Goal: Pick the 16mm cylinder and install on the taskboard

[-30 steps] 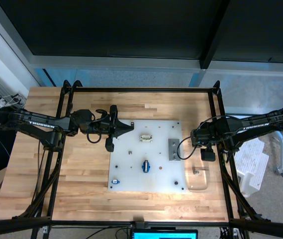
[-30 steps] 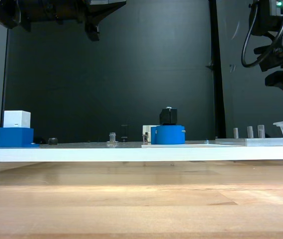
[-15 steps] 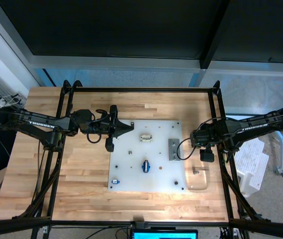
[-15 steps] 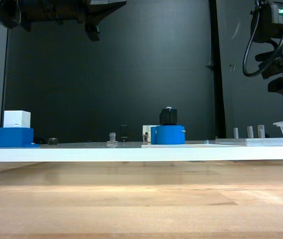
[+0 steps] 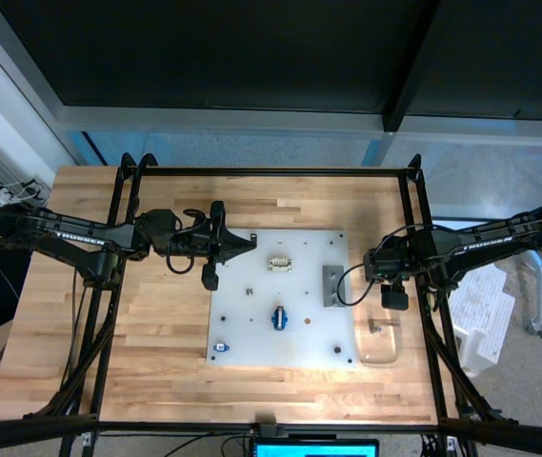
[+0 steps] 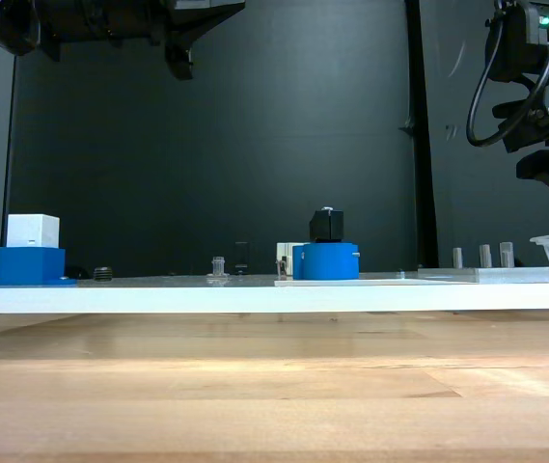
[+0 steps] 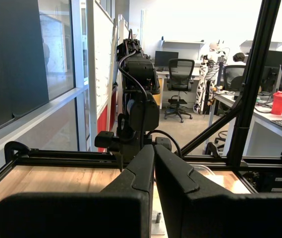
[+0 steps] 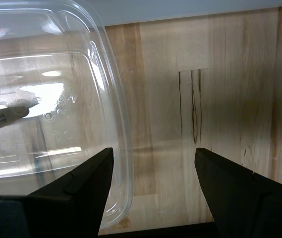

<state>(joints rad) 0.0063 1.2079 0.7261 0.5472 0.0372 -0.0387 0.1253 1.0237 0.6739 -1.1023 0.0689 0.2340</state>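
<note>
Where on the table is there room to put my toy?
Best is the bare wood of the table left of the taskboard, nearer us than the left gripper, which hangs shut over the board's far left corner. The near-edge strip is free too. The right is crowded: the clear tray sits by the board, with the open right gripper over its far edge.
</note>
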